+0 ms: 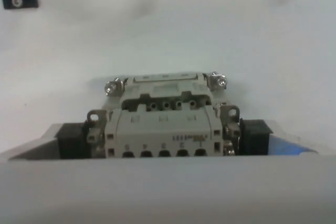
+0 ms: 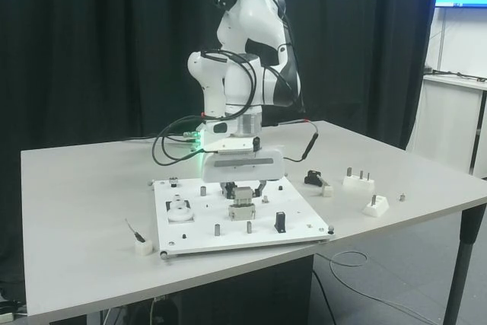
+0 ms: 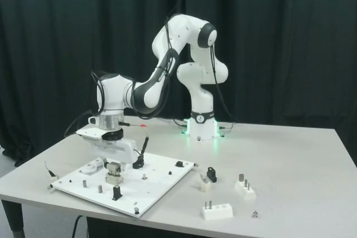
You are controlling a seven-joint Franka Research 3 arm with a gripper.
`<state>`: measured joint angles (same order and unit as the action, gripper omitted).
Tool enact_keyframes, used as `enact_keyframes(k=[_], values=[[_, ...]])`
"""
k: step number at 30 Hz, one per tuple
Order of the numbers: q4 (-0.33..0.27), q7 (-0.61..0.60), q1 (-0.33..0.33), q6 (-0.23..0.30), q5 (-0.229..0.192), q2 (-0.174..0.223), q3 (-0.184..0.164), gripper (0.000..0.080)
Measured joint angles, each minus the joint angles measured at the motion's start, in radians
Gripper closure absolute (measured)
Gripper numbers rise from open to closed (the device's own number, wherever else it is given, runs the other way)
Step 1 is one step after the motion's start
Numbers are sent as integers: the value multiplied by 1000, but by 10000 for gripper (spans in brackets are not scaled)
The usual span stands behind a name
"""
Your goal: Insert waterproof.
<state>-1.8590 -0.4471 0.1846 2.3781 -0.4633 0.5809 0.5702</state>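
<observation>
The waterproof connector (image 1: 164,129) is a grey rectangular block with a row of numbered pin holes and metal screws at its corners. My gripper (image 1: 164,140) is shut on it, one black pad (image 1: 71,140) pressed against each side. In the first room view the gripper (image 2: 242,186) holds the connector (image 2: 242,195) low over the middle of the white board (image 2: 297,226). A matching grey socket (image 2: 240,212) sits directly beneath it. I cannot tell whether the two touch. In the second room view the connector (image 3: 114,170) hangs under the gripper (image 3: 114,163) above the board (image 3: 162,185).
The board carries small pegs, a white round part (image 2: 180,211) on the left and a black upright clip (image 2: 280,221) near its front. Off the board lie white blocks with pins (image 2: 358,180) (image 2: 375,205), a black piece (image 2: 312,179) and a small white block (image 2: 142,246).
</observation>
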Motion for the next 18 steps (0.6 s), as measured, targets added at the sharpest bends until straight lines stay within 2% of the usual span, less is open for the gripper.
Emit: enact_keyframes(k=[18], values=[[1, 0, -1, 17, 0, 12, -3, 184]])
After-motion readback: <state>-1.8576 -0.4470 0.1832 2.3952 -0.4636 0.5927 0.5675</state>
